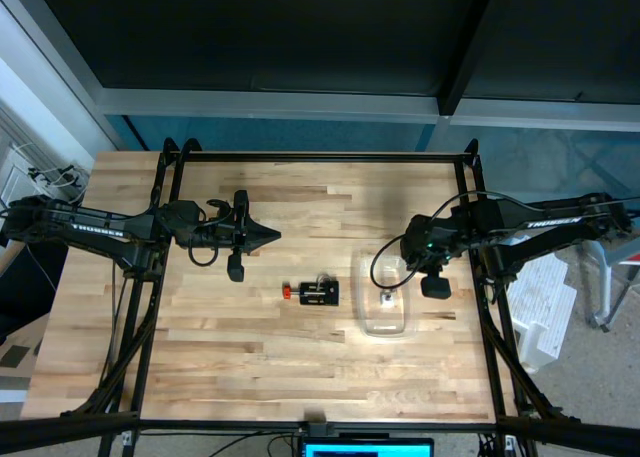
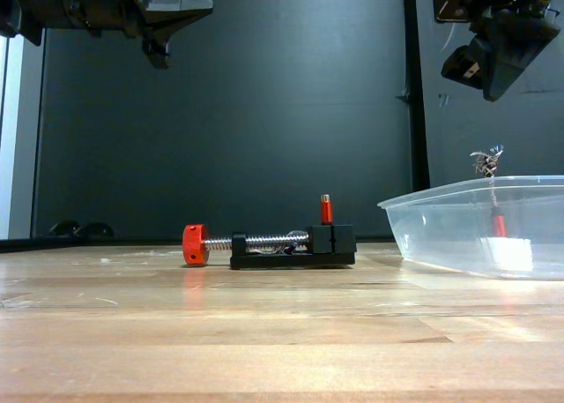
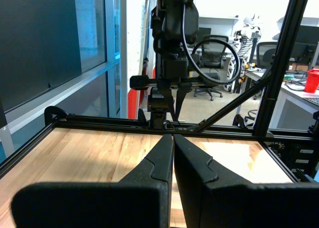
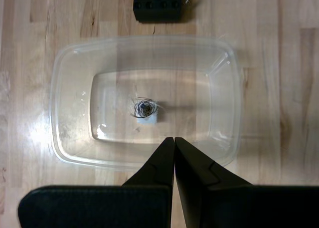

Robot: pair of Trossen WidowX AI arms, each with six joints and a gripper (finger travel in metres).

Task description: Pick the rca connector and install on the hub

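Observation:
The hub [image 1: 322, 294] is a small black block with a red knob on its left end, lying mid-table; the low view shows the hub [image 2: 293, 247] with a red post standing on it. The rca connector [image 4: 145, 108], tiny, dark and metallic, sits on a small white cube inside the clear tray [image 4: 60, 88]. It also shows as the rca connector [image 1: 385, 299] and the rca connector [image 2: 486, 162]. My right gripper [image 4: 174, 139] hangs shut high above the tray's edge, apart from the connector. My left gripper [image 3: 173, 137] is shut and empty, held high over the table left of the hub.
The clear tray [image 1: 366, 322] stands just right of the hub, its rim [image 2: 423, 200] taller than the hub. A black frame [image 1: 320, 157] borders the table. Bare wood lies in front of the hub and tray.

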